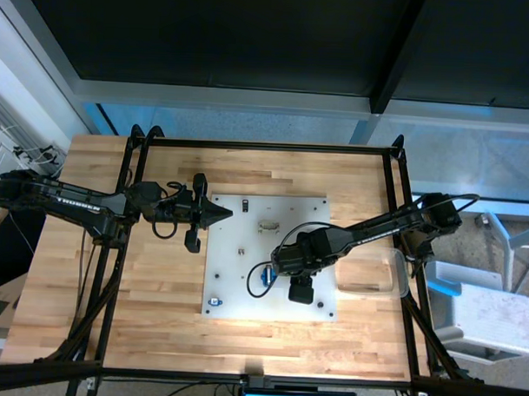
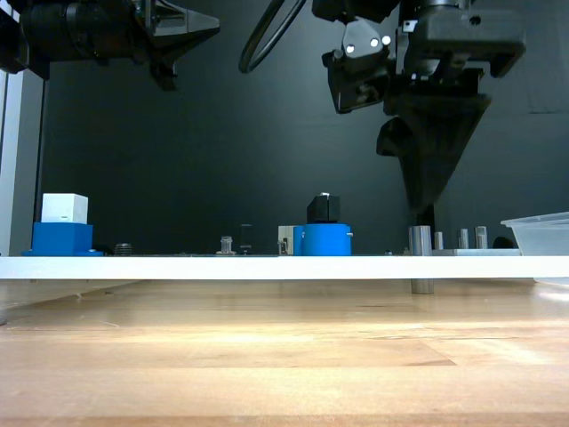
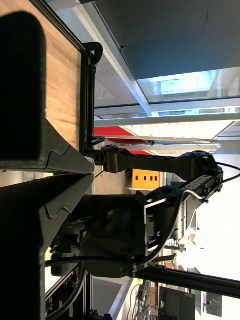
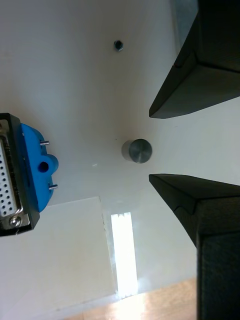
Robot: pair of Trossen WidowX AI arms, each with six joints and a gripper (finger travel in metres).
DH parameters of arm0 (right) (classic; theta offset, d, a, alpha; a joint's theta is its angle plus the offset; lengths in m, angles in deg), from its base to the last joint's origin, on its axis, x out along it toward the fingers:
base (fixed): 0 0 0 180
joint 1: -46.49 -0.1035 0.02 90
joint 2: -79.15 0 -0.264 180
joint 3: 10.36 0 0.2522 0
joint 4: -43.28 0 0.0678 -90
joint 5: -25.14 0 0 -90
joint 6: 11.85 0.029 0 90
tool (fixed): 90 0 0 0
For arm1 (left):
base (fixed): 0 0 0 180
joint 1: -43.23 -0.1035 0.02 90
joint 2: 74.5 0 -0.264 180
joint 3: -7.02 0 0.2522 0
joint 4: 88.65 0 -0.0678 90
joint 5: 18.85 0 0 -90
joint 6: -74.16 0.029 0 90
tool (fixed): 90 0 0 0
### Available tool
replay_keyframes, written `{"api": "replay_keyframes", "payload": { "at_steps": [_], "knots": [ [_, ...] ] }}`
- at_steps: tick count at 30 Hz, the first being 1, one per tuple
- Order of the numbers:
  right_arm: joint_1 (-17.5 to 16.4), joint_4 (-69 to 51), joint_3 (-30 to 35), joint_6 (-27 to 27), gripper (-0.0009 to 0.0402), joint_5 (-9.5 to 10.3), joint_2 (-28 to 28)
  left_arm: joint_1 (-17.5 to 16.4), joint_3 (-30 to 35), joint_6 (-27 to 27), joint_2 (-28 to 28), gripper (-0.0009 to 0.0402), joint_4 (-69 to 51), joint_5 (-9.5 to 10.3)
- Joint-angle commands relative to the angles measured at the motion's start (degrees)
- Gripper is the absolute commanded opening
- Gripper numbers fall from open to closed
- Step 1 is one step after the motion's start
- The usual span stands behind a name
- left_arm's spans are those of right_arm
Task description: Pick the 16mm cylinder and place it in the taskboard
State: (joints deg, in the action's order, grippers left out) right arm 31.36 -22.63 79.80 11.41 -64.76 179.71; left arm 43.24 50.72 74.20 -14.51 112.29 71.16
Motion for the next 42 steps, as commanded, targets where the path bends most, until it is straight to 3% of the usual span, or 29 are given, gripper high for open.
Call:
{"api": "replay_keyframes", "payload": {
  "at_steps": [1,14,42],
  "knots": [
    [-0.02,-0.7,-0.02,0.02,0.0154,-0.04,-1.44,0.0,0.02,0.02,0.0,0.0,0.0,0.0],
    [0.07,-1.36,-0.02,0.02,0.0153,-0.07,-6.93,-0.02,0.02,0.0,0.0,0.0,0.02,0.0],
    [0.04,-1.36,-0.09,0.02,0.0153,-0.07,-7.13,-0.02,0.02,0.0,0.0,0.0,0.02,0.0]
  ]
}}
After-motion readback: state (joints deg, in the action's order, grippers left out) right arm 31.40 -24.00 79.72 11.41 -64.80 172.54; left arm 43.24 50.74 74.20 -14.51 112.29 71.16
